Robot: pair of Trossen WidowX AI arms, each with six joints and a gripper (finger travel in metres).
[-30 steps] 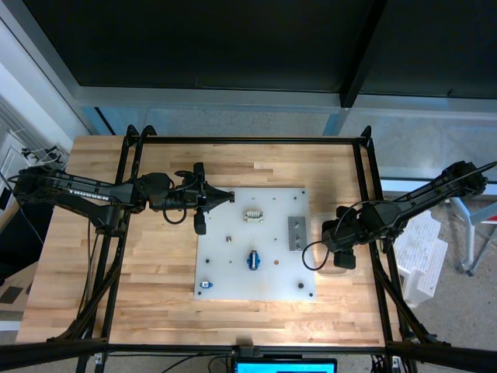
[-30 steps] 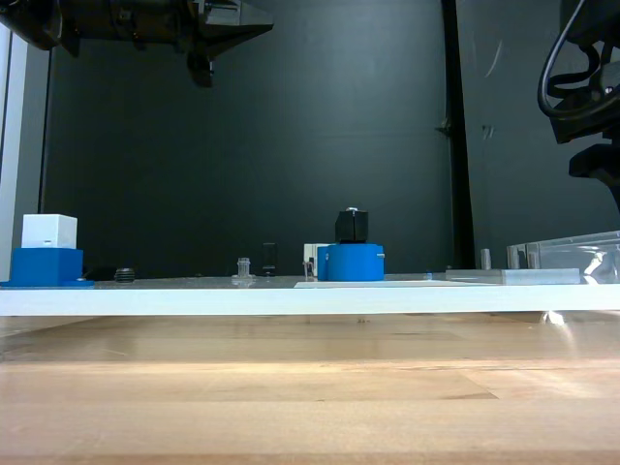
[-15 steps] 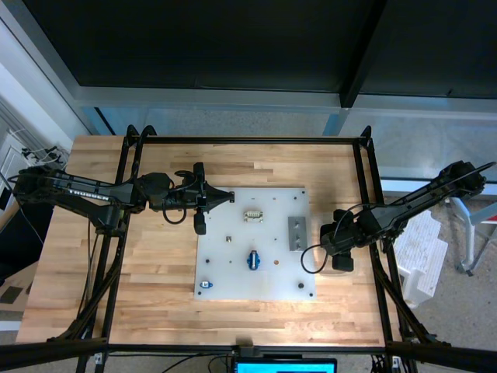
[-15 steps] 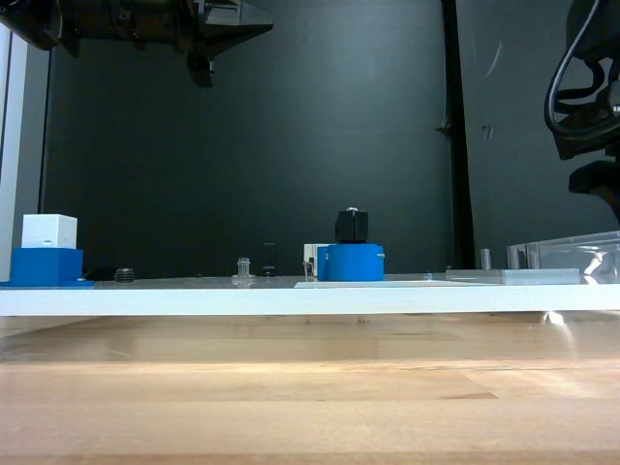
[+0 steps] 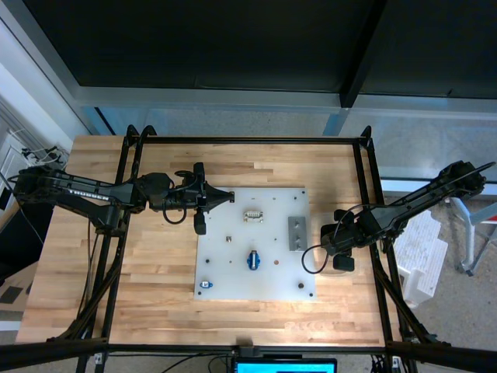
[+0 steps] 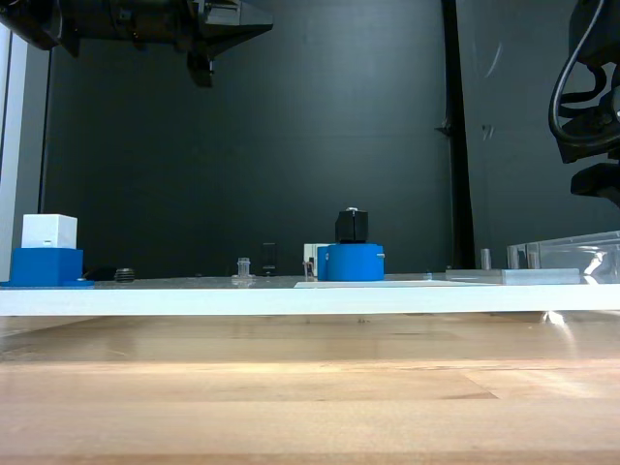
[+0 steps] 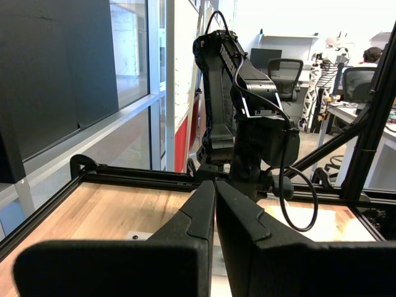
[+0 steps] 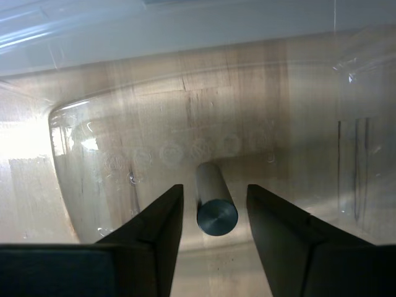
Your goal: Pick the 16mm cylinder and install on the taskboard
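The 16mm cylinder (image 8: 215, 201) is a short grey metal peg lying on its side inside a clear plastic tray (image 8: 124, 142). My right gripper (image 8: 212, 187) is open, one finger on each side of the peg, neither touching it. From above, the right gripper (image 5: 340, 250) hangs over the tray, just right of the taskboard (image 5: 233, 268), and hides the peg. The taskboard is a white square plate. My left gripper (image 5: 227, 196) is shut and empty, held high over the board's far left corner, its fingers (image 7: 201, 207) pressed together.
On the board stand a grey metal block (image 5: 297, 231), a blue fitting (image 5: 253, 259), a grey socket (image 5: 252, 215) and a small blue-and-white piece (image 5: 205, 285). The black frame rails (image 5: 365, 194) border the table. The tray's wall (image 6: 581, 254) rises at the board's right side.
The right gripper has sunk a little towards the tray and shifted slightly. The left arm has not moved.
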